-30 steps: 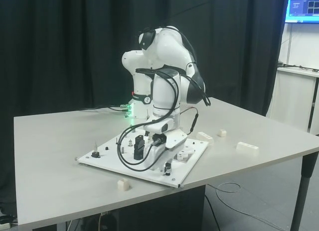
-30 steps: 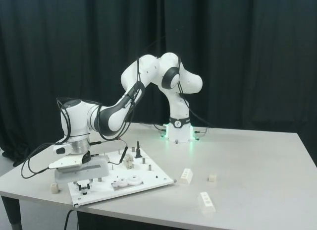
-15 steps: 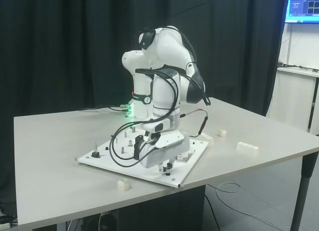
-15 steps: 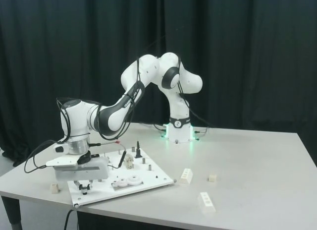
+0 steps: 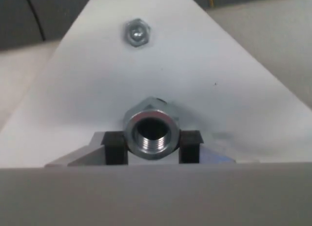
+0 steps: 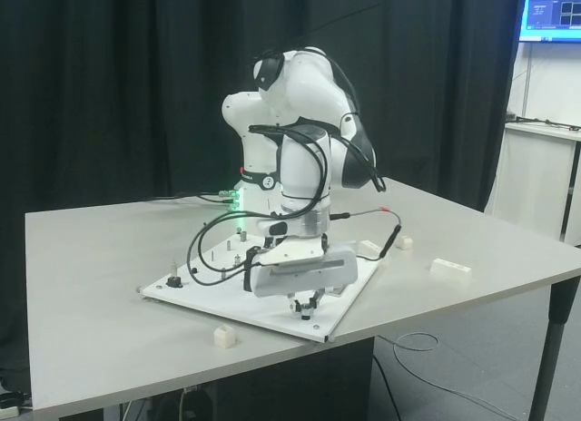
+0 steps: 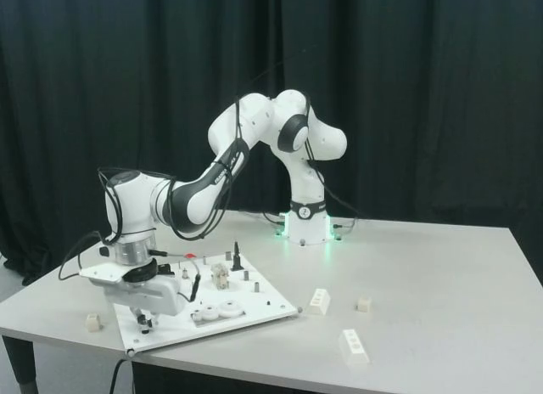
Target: Insert bolt 4.
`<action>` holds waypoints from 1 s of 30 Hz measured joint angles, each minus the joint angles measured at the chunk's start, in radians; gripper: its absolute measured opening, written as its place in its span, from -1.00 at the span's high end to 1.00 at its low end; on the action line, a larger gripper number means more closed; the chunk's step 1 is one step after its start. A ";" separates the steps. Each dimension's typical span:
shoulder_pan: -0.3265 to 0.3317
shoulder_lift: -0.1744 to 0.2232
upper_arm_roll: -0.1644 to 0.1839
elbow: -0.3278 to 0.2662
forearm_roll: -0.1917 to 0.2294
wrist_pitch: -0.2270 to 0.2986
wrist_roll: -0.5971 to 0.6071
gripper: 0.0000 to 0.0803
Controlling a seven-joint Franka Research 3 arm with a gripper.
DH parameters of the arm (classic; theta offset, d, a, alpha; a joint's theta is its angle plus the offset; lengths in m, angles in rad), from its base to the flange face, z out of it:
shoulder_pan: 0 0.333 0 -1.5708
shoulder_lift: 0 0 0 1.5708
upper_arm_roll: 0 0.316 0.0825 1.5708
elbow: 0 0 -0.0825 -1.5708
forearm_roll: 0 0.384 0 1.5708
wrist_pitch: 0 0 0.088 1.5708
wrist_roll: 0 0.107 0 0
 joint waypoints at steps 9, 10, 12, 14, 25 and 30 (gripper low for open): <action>0.005 -0.001 -0.001 -0.003 -0.001 0.005 0.270 0.44; 0.006 -0.001 -0.001 -0.003 -0.001 0.006 0.307 0.44; 0.007 -0.001 -0.001 -0.004 -0.001 0.009 0.375 0.44; 0.008 -0.002 -0.001 -0.007 -0.001 0.012 0.432 0.44; 0.027 -0.022 -0.003 -0.051 -0.009 0.061 0.718 0.44; 0.036 -0.030 -0.003 -0.070 -0.019 0.085 0.855 0.44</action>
